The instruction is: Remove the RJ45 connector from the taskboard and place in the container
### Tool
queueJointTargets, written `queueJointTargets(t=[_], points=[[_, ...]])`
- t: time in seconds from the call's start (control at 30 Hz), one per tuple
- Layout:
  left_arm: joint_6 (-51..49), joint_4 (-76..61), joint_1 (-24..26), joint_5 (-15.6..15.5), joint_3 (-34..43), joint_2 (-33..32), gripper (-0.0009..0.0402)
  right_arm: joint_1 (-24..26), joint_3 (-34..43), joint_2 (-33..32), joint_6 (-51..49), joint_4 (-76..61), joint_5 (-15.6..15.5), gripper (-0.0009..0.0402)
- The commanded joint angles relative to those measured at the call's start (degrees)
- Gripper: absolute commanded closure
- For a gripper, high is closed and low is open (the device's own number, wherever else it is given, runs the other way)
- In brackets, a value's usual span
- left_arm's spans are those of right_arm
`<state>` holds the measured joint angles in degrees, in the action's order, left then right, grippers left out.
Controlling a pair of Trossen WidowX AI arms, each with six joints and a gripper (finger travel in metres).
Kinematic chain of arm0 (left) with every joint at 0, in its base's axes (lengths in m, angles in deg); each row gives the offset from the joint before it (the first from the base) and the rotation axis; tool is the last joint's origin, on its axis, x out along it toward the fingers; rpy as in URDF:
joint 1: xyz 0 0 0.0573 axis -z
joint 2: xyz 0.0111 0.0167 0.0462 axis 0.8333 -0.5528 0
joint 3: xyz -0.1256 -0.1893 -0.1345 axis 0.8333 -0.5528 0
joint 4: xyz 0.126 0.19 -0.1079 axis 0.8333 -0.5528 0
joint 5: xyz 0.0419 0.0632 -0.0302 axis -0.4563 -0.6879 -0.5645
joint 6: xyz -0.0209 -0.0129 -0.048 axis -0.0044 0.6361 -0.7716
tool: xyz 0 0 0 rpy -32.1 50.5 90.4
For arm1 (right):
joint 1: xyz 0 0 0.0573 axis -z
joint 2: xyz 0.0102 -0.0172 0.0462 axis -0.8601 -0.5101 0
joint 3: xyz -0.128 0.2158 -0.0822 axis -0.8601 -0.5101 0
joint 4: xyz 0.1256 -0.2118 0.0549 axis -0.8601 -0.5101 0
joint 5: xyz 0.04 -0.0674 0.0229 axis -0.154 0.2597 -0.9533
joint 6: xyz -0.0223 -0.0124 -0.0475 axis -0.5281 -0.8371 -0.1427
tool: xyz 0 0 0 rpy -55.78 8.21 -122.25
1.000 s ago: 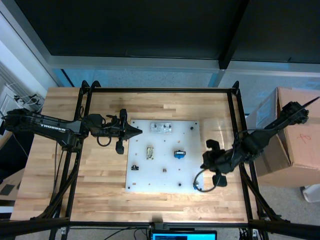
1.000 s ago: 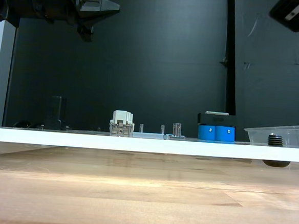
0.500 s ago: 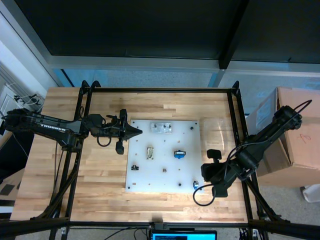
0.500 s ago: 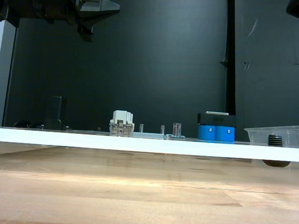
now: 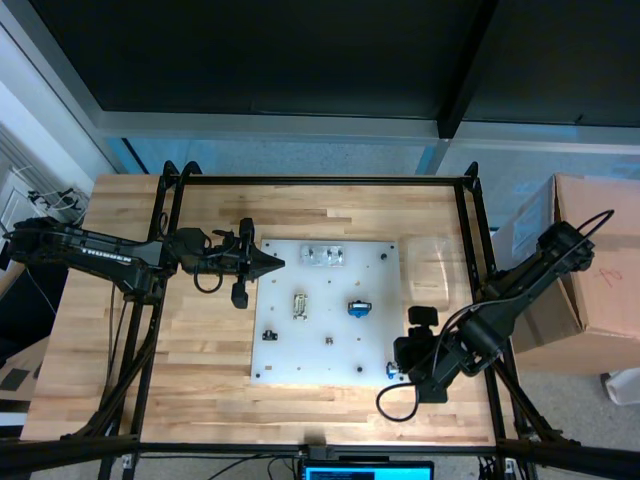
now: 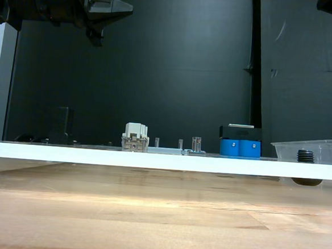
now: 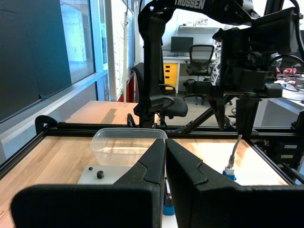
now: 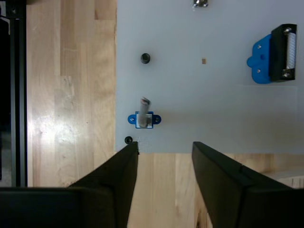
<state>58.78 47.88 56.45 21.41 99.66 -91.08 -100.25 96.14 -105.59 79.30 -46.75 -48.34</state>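
RJ45 connector (image 8: 144, 118): seated, near-right corner of taskboard (image 5: 320, 310).
Right end effector (image 8: 165, 145): spread, above it.
Left end effector (image 7: 165, 147): pressed together, over taskboard's left edge.
Risk: an off-centre descent may land a finger on it.

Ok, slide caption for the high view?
Left gripper shut over the left edge of the board; right gripper open beside the seated connector.

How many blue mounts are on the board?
2: larger blue mount, board centre; small blue mount, near-right corner, seating the RJ45 connector. Left gripper hovers at left edge; right gripper near that corner.
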Motion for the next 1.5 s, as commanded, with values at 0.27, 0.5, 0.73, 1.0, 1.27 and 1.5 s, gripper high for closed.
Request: queueJointTargets(t=[0.27,0.5,0.73,1.0,1.27,1.5], points=[[0.0,0.0,-0.02,0.02,0.02,-0.02,0.0393,0.02,0.37,-3.82,2.58,0.0,0.02,0.0164],[0.0,0.0,-0.02,0.02,0.02,-0.02,0.0393,-0.17,0.09,-6.14,2.62,0.66,0.07,0.0157],[0.0,0.0,0.0,0.02,0.02,-0.02,0.0393,-0.28,-1.66,-7.87,2.6,3.43,0.02,0.0157],[0.0,0.0,-0.02,0.02,0.02,-0.02,0.0393,-0.44,-4.15,-9.66,2.43,7.54,0.13,0.0158],[0.0,0.0,0.0,0.02,0.02,-0.02,0.0393,-0.48,-6.97,-9.84,2.54,12.57,0.04,0.0158],[0.0,0.0,0.0,0.02,0.02,-0.02,0.0393,-0.48,-7.69,-9.84,2.47,13.35,0.09,0.0158]])
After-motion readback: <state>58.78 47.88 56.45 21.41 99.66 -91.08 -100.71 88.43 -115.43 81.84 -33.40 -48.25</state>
